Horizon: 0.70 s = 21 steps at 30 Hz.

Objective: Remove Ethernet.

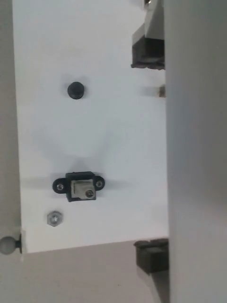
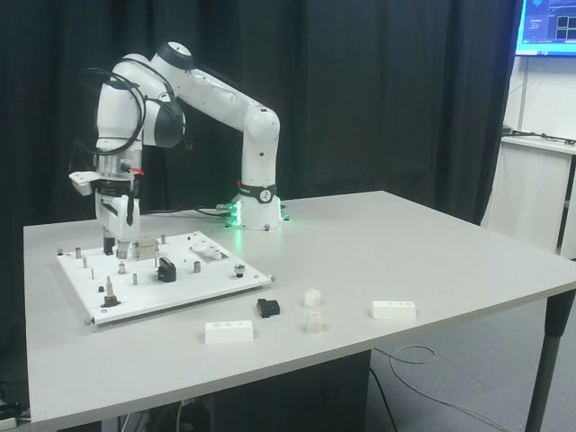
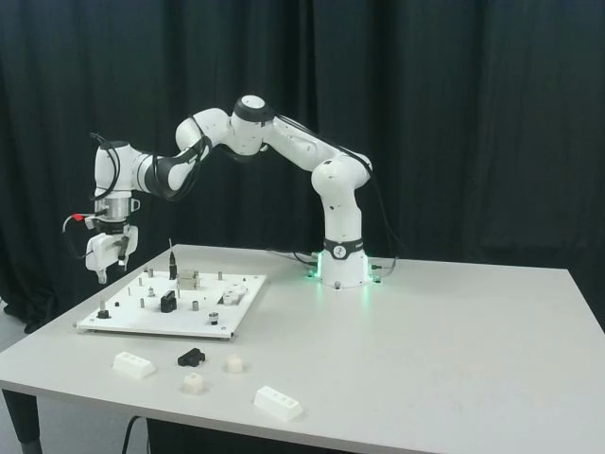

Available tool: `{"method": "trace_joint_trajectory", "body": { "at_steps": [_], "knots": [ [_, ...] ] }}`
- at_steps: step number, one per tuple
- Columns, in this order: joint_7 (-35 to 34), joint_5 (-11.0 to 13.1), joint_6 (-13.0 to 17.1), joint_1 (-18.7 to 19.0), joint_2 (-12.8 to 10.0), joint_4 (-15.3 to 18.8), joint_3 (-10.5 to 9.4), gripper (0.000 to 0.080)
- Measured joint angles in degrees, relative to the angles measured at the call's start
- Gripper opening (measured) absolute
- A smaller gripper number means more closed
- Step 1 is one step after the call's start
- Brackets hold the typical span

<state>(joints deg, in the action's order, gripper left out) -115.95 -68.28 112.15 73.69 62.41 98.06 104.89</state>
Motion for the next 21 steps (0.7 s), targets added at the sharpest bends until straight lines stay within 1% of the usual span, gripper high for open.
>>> {"method": "trace_joint_trajectory", "body": {
  "at_steps": [12,21],
  "knots": [
    [0.0,-0.1,4.5,1.1,0.2,0.0,3.36,0.08],
    [0.1,-1.6,8.2,2.5,0.2,-0.1,6.21,0.08]
  ]
}}
